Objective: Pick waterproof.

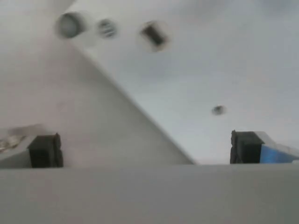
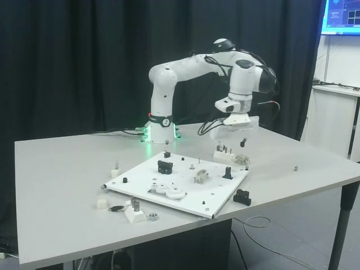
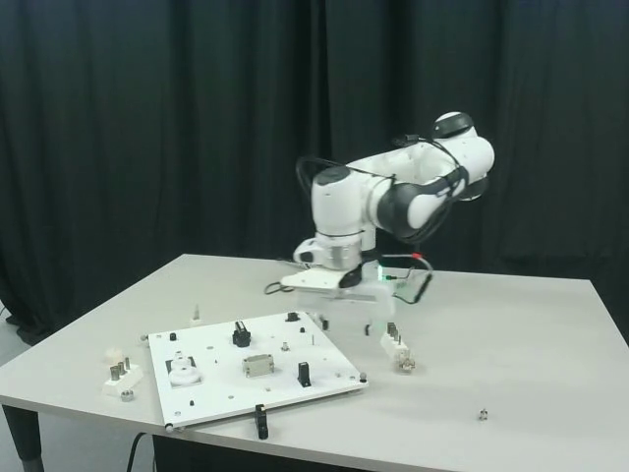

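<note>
The waterproof connector (image 2: 243,160) lies on the grey table (image 2: 62,169), just off the white board's (image 2: 185,197) far edge near its right corner, beside a small white block (image 2: 223,152). The gripper (image 2: 228,138) hovers above them, fingers spread wide and holding nothing.

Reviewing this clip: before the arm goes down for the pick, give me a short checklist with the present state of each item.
1. Hand open: ok, the two black fingertips stand far apart in the wrist view.
2. Hand empty: ok, nothing between the fingertips.
3. Hand above the table, not touching: ok, it hangs in the air near the white board's far corner.
4. Target identified: cannot tell, which small part is the waterproof one is not readable.
5. Hand over a part: cannot tell; a small white block with pins lies near below it.
6. Path down free: ok, nothing tall under the hand.
</note>
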`<state>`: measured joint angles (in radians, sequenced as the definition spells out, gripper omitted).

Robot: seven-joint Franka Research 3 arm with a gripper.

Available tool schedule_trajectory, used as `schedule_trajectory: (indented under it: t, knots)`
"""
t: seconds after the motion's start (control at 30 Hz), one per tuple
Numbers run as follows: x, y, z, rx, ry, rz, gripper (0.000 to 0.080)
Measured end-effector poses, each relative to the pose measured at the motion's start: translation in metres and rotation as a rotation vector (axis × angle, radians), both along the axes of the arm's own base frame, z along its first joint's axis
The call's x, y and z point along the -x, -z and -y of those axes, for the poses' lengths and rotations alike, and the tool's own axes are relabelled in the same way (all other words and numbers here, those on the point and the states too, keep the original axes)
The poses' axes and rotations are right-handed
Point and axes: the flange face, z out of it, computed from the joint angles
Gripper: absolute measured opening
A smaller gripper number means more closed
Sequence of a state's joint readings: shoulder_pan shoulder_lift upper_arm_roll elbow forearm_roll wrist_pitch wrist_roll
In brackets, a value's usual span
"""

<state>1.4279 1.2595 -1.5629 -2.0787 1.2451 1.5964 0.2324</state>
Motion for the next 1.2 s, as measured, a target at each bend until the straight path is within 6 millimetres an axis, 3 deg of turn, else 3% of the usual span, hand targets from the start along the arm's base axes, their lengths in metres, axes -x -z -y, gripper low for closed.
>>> schedule_trajectory:
  t: [0.37,0.6,0.83,1.2]
  knots:
    - [0.033,0.014,-0.077,0.049,-0.061,0.037,0.08]
    - [0.059,0.028,-0.113,0.084,-0.076,0.069,0.08]
    - [0.082,0.042,-0.13,0.096,-0.085,0.102,0.08]
    - [0.099,0.063,-0.133,0.072,-0.07,0.131,0.08]
